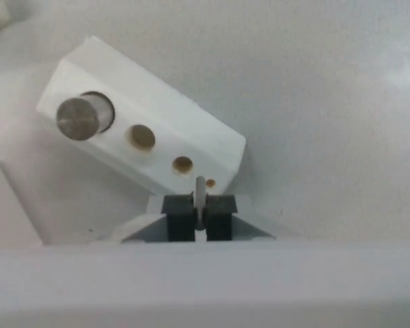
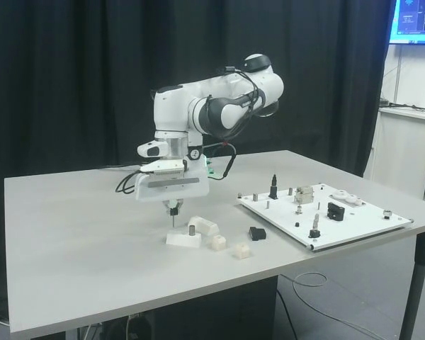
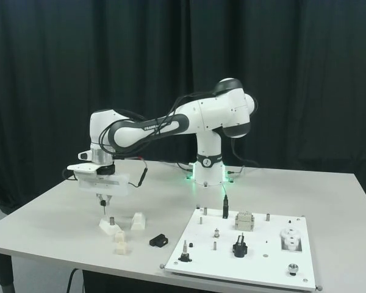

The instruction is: Insert round peg 1.

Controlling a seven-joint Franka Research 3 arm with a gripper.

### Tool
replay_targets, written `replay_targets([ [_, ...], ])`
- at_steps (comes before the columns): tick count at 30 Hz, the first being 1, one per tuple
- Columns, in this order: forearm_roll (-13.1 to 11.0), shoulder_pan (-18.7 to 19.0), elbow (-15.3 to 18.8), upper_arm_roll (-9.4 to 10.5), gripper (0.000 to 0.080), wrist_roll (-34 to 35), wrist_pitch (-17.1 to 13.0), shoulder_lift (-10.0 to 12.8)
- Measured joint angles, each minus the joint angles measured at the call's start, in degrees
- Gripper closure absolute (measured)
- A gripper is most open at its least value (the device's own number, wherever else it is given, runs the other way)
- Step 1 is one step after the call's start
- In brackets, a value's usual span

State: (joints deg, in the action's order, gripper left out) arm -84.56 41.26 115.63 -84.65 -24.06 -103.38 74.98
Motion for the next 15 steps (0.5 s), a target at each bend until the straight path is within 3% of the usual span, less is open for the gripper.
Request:
replay_targets([
  [15,0.2,0.3,0.0,-0.51,0.0772,0.9,0.0,0.0],
])
